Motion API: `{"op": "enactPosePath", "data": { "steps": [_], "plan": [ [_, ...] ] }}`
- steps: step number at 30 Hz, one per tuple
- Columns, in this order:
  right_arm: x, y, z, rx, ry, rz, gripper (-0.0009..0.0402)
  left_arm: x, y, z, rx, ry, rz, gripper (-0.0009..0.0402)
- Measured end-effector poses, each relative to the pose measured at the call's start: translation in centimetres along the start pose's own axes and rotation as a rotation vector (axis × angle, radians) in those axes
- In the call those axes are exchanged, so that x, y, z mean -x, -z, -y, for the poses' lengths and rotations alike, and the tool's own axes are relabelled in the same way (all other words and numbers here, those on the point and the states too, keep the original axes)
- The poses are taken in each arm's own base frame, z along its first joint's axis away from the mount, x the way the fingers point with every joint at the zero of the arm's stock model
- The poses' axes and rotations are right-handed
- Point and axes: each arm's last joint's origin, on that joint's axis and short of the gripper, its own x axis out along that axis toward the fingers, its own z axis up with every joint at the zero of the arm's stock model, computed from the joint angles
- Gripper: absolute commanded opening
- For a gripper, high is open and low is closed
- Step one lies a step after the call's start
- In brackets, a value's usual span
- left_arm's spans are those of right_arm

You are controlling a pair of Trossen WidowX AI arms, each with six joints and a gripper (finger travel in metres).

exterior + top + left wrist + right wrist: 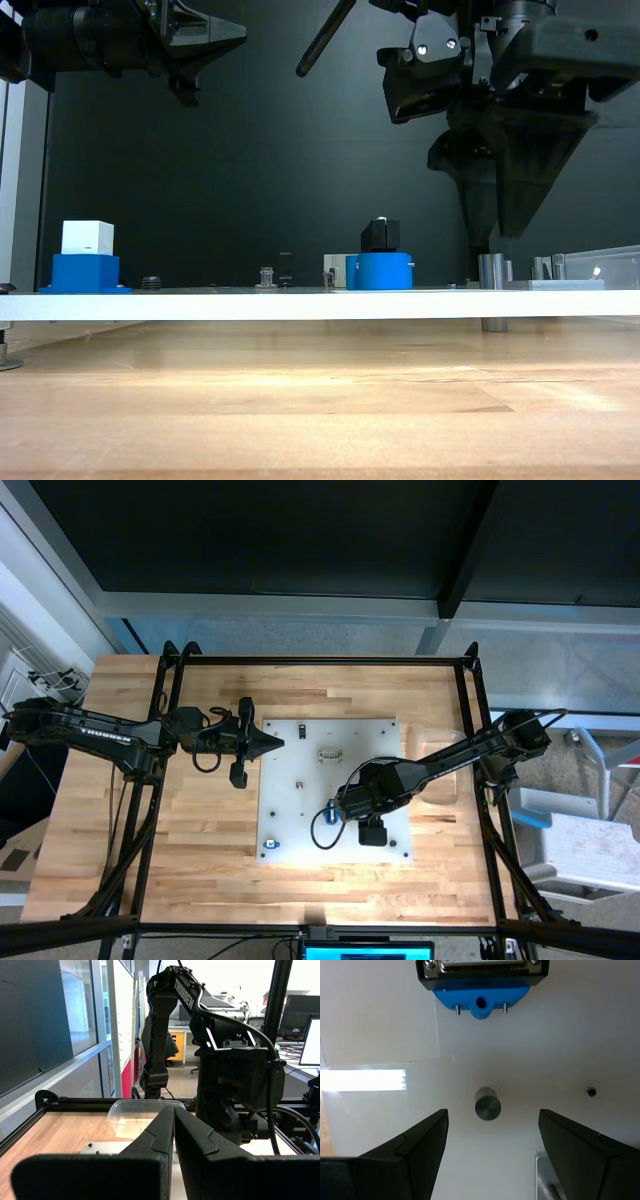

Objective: Pick the 16mm cylinder and place it in the container

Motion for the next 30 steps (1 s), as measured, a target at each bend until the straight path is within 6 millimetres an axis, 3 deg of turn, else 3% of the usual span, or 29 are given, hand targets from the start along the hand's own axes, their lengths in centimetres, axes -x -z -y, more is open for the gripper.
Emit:
{"op": "enactPosePath", "data": {
  "steps": [6,14,24,30],
  "plan": [
    [-0.3,0.2,0.0,-0.005,0.002,-0.003,0.0252,0.0,0.0,0.0,0.000,0.000,0.000,0.0000],
    [-2.2,-0.2,-0.3,-0.003,0.009,-0.025,0.0252,0.0,0.0,0.0,0.000,0.000,0.000,0.0000],
    [-2.4,-0.2,-0.3,-0.003,0.009,-0.025,0.0251,0.0,0.0,0.0,0.000,0.000,0.000,0.0000],
    [-2.4,-0.2,-0.3,-0.003,0.011,-0.029,0.0213,0.0,0.0,0.0,0.000,0.000,0.000,0.0000]
  ]
}}
